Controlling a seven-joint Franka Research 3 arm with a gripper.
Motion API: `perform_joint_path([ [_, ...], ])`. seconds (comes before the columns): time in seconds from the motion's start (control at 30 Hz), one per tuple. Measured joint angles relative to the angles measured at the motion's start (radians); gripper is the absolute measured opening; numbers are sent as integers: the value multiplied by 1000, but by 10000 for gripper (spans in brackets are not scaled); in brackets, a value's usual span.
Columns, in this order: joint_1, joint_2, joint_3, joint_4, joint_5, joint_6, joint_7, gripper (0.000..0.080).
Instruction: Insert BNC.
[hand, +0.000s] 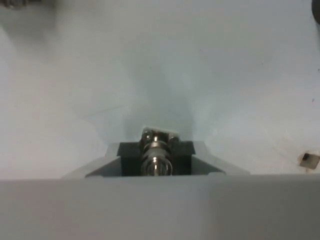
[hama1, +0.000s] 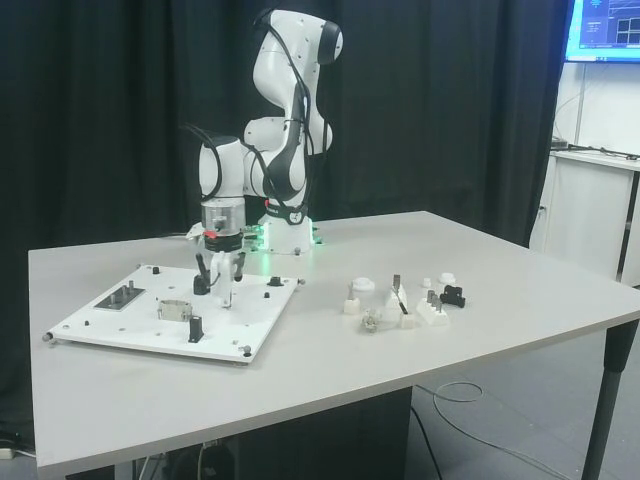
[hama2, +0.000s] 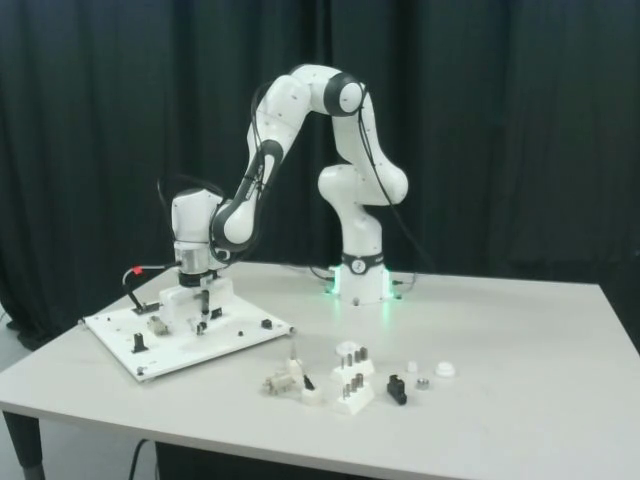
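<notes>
Starting at 9 o'clock on the grey table (hama1: 520, 290): hovering low over the white board (hama1: 110, 330), just to the 3 o'clock side of its grey plate (hama1: 118, 296), with the gripper (hama1: 221, 290) clenched on the plug (hand: 156, 155) and pointing it straight down. Probably just above the socket, though cannot tell whether already touching it. Could jam or scrape if brought down slightly off-centre or tilted; could fail to lock if pushed without the twist lining up; could slip in the grasp under a hard press; could shove the board sideways. Counted, moving on towards 3 o'clock: one board, one plate, one plug, one gripper, one white arm (hama1: 290, 60), and one cluster of small white and black loose parts (hama1: 405, 300), too small to number reliably.
</notes>
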Motion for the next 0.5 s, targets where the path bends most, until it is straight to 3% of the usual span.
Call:
perform_joint_path([
  [0.5, 0, 1, 0, 1, 0, 0, 137, 120],
])
